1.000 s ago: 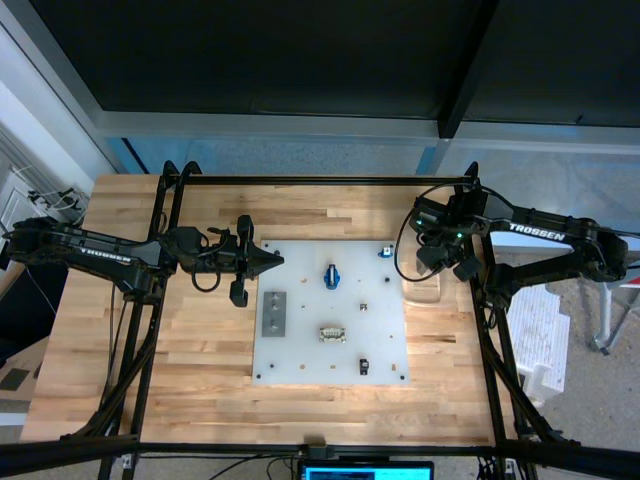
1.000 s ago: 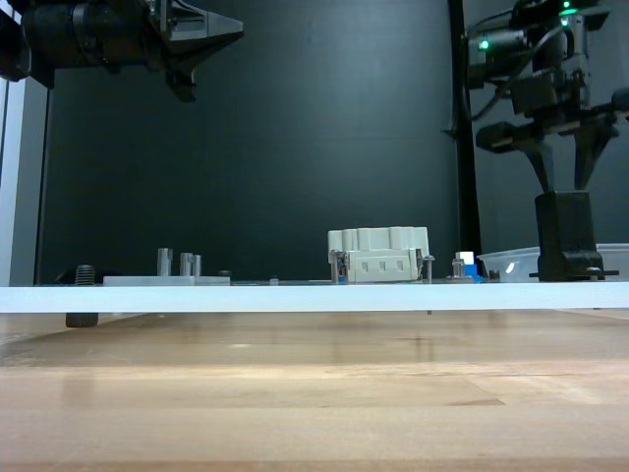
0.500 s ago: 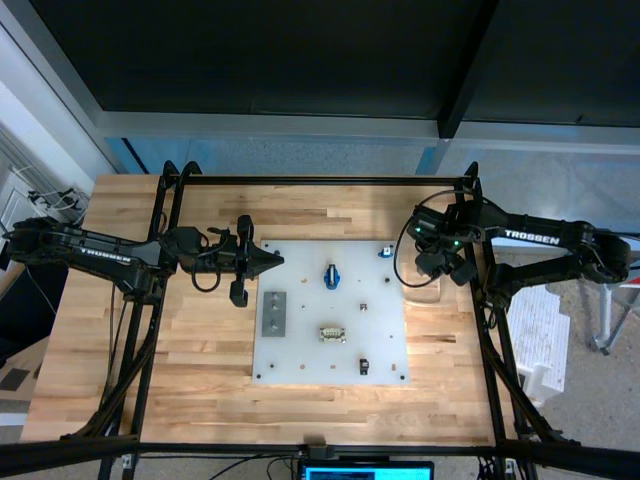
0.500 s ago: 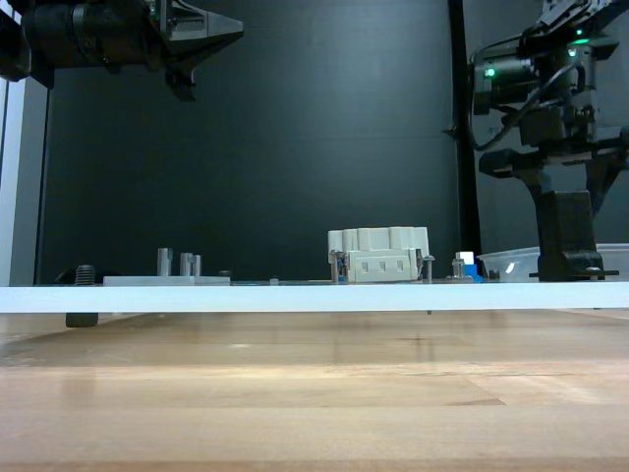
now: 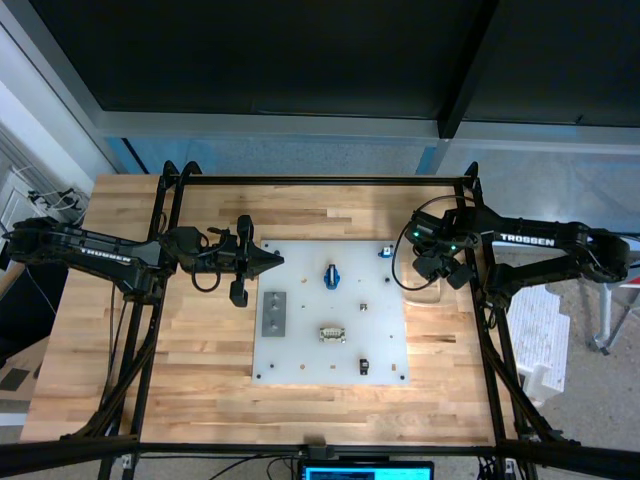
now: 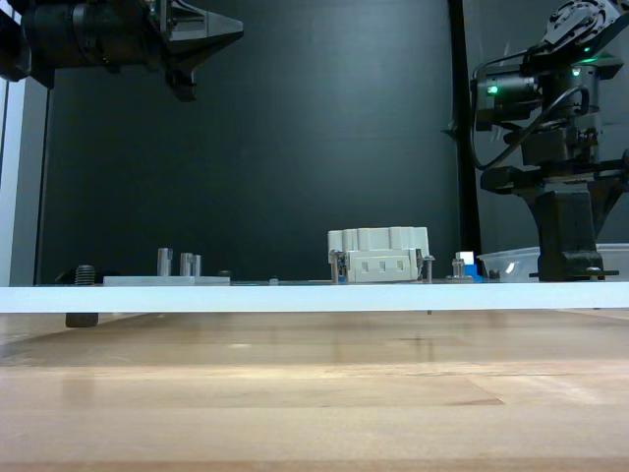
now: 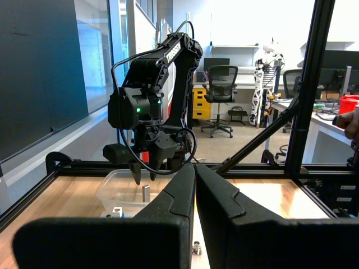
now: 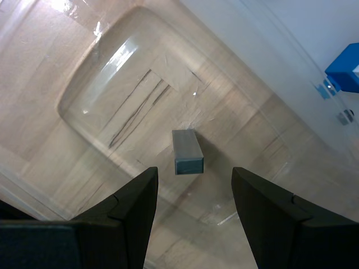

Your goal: Pick the 16mm bar and install on taskboard

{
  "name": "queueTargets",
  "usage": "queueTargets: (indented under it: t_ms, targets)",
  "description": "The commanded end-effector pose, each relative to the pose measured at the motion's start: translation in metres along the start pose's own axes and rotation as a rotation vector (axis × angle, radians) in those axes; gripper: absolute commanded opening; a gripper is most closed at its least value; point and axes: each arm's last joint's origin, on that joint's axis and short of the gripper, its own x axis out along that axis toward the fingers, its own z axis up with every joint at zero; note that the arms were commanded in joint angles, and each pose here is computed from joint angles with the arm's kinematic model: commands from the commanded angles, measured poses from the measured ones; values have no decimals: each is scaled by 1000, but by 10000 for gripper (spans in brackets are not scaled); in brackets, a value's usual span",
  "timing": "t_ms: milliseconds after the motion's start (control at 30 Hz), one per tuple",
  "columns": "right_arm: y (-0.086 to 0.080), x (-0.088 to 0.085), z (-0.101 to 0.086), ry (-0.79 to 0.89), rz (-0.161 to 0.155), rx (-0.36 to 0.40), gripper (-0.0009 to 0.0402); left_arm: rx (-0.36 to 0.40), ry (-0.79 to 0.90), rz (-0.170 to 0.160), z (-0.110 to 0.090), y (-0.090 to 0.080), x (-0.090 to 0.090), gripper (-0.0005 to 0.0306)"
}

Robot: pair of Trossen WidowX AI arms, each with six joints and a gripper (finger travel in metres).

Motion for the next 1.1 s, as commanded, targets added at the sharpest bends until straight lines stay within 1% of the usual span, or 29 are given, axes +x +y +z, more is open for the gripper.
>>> queueTargets:
  t_ms: [33,200,233,400,567,733,833,1100]
  targets:
    - [-2,3,1,4,13,0,181,0,0,0,0,0,0,0]
    - [-5,9,3,6,33,-1,181,0,0,0,0,0,0,0]
    - [-5,10,4,5,33,-1,181,0,0,0,0,0,0,0]
    - [-4,19,3,-6,13,-5,181,0,0,0,0,0,0,0]
    - [0,26,1,0,29,-8,181,0,0,0,0,0,0,0]
    - [0,27,1,-2,26,-8,181,0,0,0,0,0,0,0]
    - [0,27,2,-18,30,-7,181,0,0,0,0,0,0,0]
    - [1,29,2,-16,30,-7,181,0,0,0,0,0,0,0]
